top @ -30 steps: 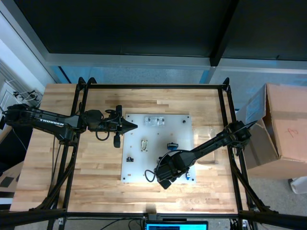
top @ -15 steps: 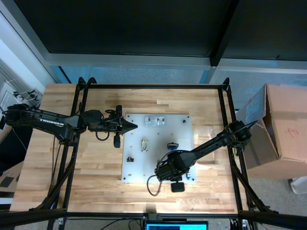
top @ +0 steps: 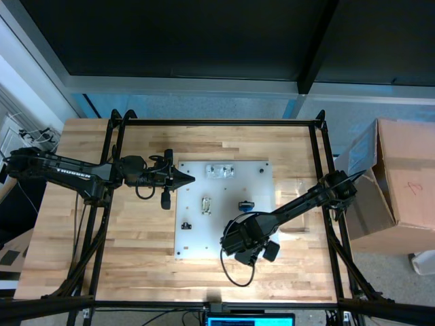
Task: Unfasten the M12 nut and place it in the container
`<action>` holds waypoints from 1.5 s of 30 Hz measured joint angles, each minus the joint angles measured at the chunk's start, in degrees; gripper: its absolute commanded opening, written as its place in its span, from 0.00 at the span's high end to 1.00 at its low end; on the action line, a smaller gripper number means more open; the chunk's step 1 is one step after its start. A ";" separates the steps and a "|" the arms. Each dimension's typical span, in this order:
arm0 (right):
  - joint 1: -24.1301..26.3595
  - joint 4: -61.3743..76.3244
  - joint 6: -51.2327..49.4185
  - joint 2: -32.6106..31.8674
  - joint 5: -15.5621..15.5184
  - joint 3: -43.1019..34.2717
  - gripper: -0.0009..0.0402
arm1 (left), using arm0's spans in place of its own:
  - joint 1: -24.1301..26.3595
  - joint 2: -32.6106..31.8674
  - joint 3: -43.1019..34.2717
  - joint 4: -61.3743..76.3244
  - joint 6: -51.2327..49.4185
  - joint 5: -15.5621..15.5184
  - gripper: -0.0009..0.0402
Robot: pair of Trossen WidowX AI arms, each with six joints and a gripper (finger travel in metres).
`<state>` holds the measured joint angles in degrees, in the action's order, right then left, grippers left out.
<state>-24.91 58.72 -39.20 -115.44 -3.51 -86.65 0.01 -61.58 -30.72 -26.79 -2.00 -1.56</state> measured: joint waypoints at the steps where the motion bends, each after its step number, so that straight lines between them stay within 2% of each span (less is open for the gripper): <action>1: 0.00 0.02 -2.05 0.00 0.20 0.09 0.93 | 0.00 0.00 0.00 0.00 -0.02 0.00 0.98; 4: 0.04 0.33 -5.29 0.00 0.31 0.11 0.93 | 0.00 0.00 0.02 0.00 -0.02 0.00 0.98; 15: 0.07 0.02 -2.69 0.55 0.07 0.11 0.90 | 0.00 0.00 0.00 0.00 -0.02 0.00 0.98; 19: -0.09 2.78 0.09 2.03 3.74 0.04 0.89 | 0.00 0.00 0.02 0.00 -0.02 0.00 0.98; 23: 0.02 4.66 10.16 4.28 4.98 0.02 0.94 | 0.00 0.00 0.00 0.00 -0.02 0.00 0.98; 25: 0.04 4.87 19.96 5.27 4.98 0.02 0.99 | 0.00 0.00 0.00 -0.02 0.00 0.00 0.98; 27: 0.00 4.85 33.35 5.81 4.74 -0.02 0.97 | 0.00 0.00 0.02 0.00 0.00 0.00 0.98; 29: -0.11 4.61 47.15 6.01 3.58 -0.02 0.98 | 0.00 0.00 0.00 -0.02 -0.02 0.00 0.98; 32: -0.13 3.10 58.75 6.03 -1.79 -0.02 0.98 | 0.00 0.00 0.00 0.00 -0.02 0.00 0.98; 35: -0.66 1.05 63.04 6.08 -4.98 0.37 0.98 | 0.00 0.00 0.00 -0.02 0.00 0.00 0.98; 38: -1.07 -0.48 65.85 6.08 -6.49 1.11 0.98 | 0.00 0.00 0.00 0.00 -0.02 0.00 0.98; 45: -1.29 -7.02 68.22 4.68 -6.97 4.04 0.98 | 0.00 0.00 0.00 -0.02 0.00 0.00 0.98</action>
<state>-26.20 51.70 29.02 -110.76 -10.48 -82.61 0.01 -61.58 -30.72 -26.81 -2.00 -1.56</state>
